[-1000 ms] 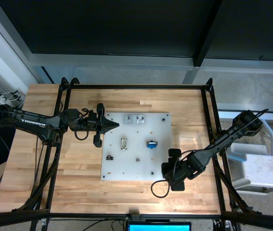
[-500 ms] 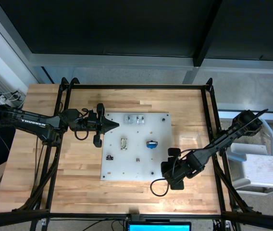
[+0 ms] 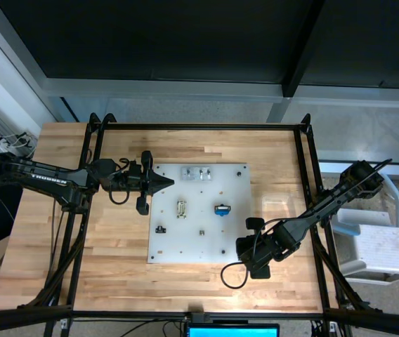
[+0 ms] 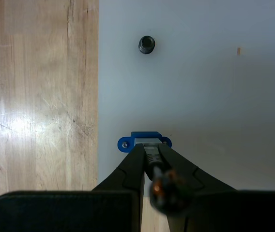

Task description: Remove the rj45 connector and place it in the container

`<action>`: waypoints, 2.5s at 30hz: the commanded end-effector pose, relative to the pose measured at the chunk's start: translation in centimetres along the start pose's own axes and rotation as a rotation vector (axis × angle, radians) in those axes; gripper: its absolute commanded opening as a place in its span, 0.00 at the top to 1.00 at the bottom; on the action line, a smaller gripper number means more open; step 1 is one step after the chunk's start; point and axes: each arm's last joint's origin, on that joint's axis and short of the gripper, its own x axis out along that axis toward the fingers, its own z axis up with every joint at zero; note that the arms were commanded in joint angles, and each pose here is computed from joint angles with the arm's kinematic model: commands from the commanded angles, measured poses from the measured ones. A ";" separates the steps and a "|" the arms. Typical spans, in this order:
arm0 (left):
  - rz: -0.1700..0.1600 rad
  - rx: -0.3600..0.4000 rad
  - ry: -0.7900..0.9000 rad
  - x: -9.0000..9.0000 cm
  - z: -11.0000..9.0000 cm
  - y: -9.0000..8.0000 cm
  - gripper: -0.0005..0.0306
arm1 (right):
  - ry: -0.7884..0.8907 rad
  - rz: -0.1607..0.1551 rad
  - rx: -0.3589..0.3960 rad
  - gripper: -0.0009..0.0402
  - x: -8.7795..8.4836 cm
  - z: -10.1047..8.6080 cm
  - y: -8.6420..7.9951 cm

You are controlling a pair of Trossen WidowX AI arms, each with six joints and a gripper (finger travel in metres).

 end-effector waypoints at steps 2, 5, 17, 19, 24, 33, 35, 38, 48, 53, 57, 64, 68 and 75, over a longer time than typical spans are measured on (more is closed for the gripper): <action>0.000 0.000 0.000 0.0 0.0 0.0 0.98 | -0.014 -0.001 0.008 0.98 0.0 0.1 0.0; 0.000 0.000 0.000 0.0 0.0 0.0 0.98 | -0.014 -0.001 0.008 0.98 0.0 0.1 0.0; 0.000 0.000 0.000 0.0 0.0 0.0 0.98 | -0.023 0.019 0.006 0.98 -0.7 0.5 0.3; 0.000 0.000 0.000 0.0 0.0 0.0 0.98 | -0.024 0.020 0.004 0.98 -1.1 0.6 0.4; 0.000 0.000 0.000 0.0 0.0 0.0 0.98 | -0.025 0.021 0.003 0.98 -2.4 0.9 0.3; 0.000 0.000 0.000 0.0 0.0 0.0 0.98 | -0.050 0.036 0.018 0.98 -5.6 0.9 -0.5; 0.000 0.000 0.000 0.0 0.0 0.0 0.98 | -0.049 0.037 0.018 0.98 -6.0 0.7 -0.8; 0.000 0.000 0.000 0.0 0.0 0.0 0.98 | -0.051 0.039 0.018 0.98 -6.3 0.6 -0.9; 0.000 0.000 0.000 0.0 0.0 0.0 0.98 | -0.044 0.052 0.022 0.98 -6.4 -0.4 -1.5; 0.000 0.000 0.000 0.0 0.0 0.0 0.98 | -0.039 0.048 0.028 0.98 -6.5 -1.8 -2.5; 0.000 0.000 0.000 0.0 0.0 0.0 0.98 | -0.032 0.046 0.044 0.98 -6.6 -3.2 -3.3; 0.000 0.000 0.000 0.0 0.0 0.0 0.98 | -0.030 0.058 0.083 0.98 -6.7 -6.0 -5.1; 0.000 0.000 0.000 0.0 0.0 0.0 0.98 | -0.012 0.071 0.098 0.98 -6.4 -7.5 -5.9; 0.000 0.000 0.000 0.0 0.0 0.0 0.98 | 0.024 0.077 0.124 0.98 -5.9 -9.9 -7.1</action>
